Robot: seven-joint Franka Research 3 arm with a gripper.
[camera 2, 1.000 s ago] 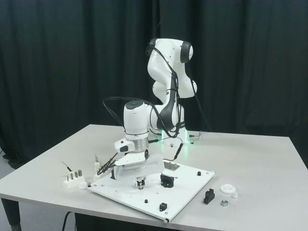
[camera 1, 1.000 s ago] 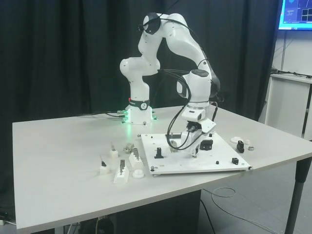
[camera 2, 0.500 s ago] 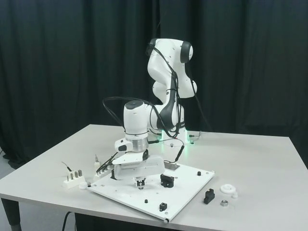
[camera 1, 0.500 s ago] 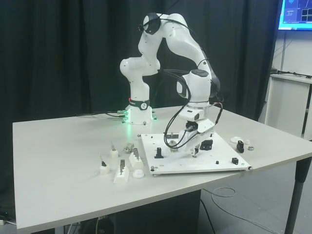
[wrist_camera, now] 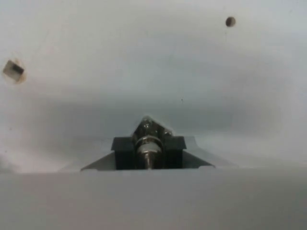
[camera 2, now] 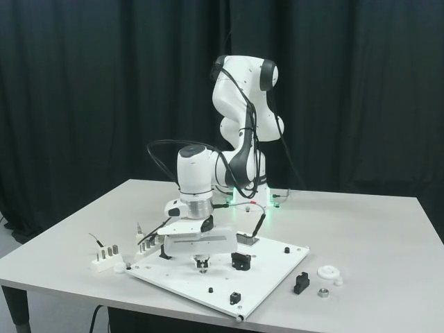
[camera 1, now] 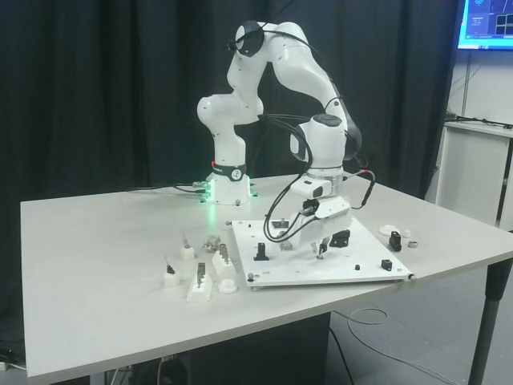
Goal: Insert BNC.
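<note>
The BNC connector (wrist_camera: pixel 149 143) sat between the fingertips in the wrist view, a small metal barrel with a black block behind it, held above the white board (camera 1: pixel 361 269). It looked light, rigid and smooth-skinned, so it would likely slip or twist if pinched on the round barrel alone. The safer hold seemed to be across the body just behind the barrel, with the mating end left free. From both room views the connector (camera 2: pixel 202 261) hung just under the gripper (camera 2: pixel 202 258), close over the board but, as far as I could judge, not yet seated in any socket. I could not make out which fitting on the board it was meant for.

The jaws appeared closed on the connector; the wrist view showed it pinned in the middle with no gap either side.

The arm (camera 1: pixel 309 76) rose from its base at the back of the grey table (camera 1: pixel 96 257), folded over at the elbow, and dropped its last link roughly vertical over the board, with the hand turned flat and wide across it. A black cable (camera 1: pixel 276 212) looped from the wrist down toward the board.

Near the gripper stood a black bracket (camera 2: pixel 241 261). Off the board, a white gear (camera 2: pixel 326 272) and 2 white holders (camera 1: pixel 200 285) lay well apart from the work.
</note>
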